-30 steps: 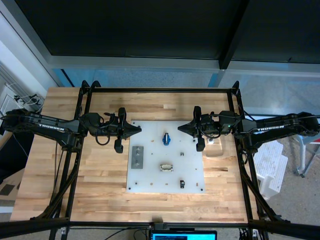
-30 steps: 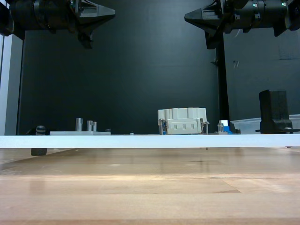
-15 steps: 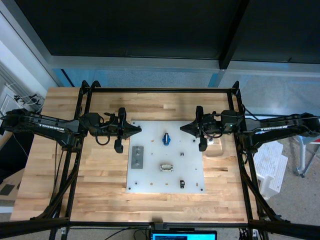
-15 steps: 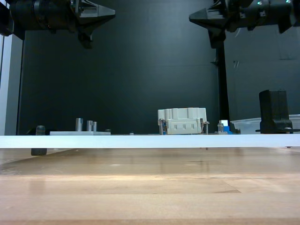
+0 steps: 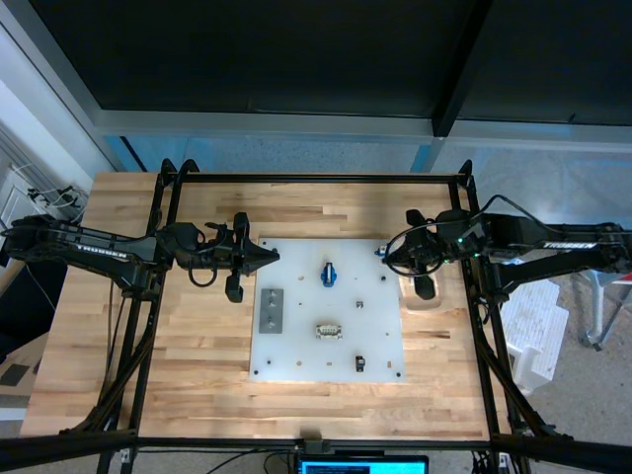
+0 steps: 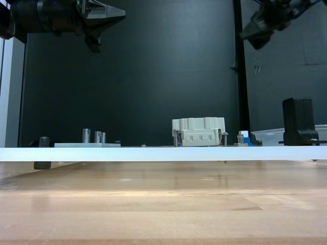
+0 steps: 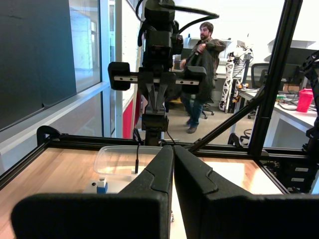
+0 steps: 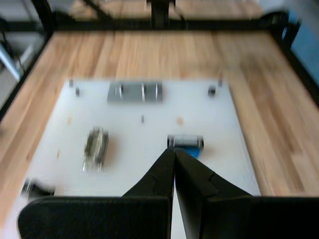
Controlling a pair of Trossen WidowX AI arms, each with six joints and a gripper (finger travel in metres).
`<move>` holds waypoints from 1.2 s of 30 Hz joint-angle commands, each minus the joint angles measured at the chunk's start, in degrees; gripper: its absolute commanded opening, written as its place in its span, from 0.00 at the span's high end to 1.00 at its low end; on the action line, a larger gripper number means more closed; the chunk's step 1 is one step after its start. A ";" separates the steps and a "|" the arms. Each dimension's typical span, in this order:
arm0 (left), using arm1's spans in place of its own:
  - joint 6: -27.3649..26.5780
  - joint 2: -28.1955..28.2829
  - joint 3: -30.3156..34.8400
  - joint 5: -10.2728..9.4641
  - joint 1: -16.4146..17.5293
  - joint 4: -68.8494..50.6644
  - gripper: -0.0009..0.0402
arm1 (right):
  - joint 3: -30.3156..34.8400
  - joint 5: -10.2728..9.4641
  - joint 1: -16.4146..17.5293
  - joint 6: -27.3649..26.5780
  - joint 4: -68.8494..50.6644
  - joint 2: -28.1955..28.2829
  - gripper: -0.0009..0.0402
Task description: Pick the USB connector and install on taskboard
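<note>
High over the right edge of the taskboard [image 5: 296, 346]: right gripper [image 8: 174, 151], fingers pressed together, nothing held, nose tipped down toward the board. Across the board from it and equally high: left gripper [image 7: 173, 146], fingers likewise together, empty, level, parked by the look of it.

USB connector not made out with certainty. Just beneath and behind the right gripper, off the board on the bench [image 5: 197, 385]: clear tray [image 7: 112, 158], with a thin dark upright piece [image 7: 136, 162] in it. Possibly the connector or its lead, cannot tell. Just below the right gripper's tips, at the board's edge: small blue-and-white piece [image 7: 101, 184], perhaps the receiving port; judgement only.

Step in hand, as judged: approach for the pick, task barely begun. To do well:
- Spread the fingers before descending, not during.
- Come down straight over the tray, clear of its wall.
- Grip the connector by its body, plug end left free and square to the fingers, so no regrasp at insertion.

Further out from the right gripper, across the board: blue part [image 5: 329, 275] nearest, then beige socket [image 5: 329, 332] and black fitting [image 5: 360, 363], grey block [image 5: 271, 309] farthest, on the left gripper's side. All low, well below both grippers; no obstacle at present height. Likely snags: tray wall on lifting out, blue part on a low sweep.
</note>
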 commanded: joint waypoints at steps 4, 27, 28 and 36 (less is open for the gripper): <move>0.02 0.02 -0.02 0.00 0.02 0.02 0.98 | 6.05 2.12 0.00 -0.96 -18.03 0.00 0.98; 0.02 0.02 -0.02 0.00 0.02 0.02 0.98 | 8.00 8.46 -1.27 -7.74 -44.17 4.33 0.86; 0.02 0.02 0.00 0.00 0.00 0.02 0.98 | 7.76 8.70 -1.79 -8.17 -43.85 4.92 0.85; 0.02 0.02 0.00 0.00 0.00 0.02 0.98 | 3.39 8.81 -4.52 -11.89 -37.40 6.67 0.72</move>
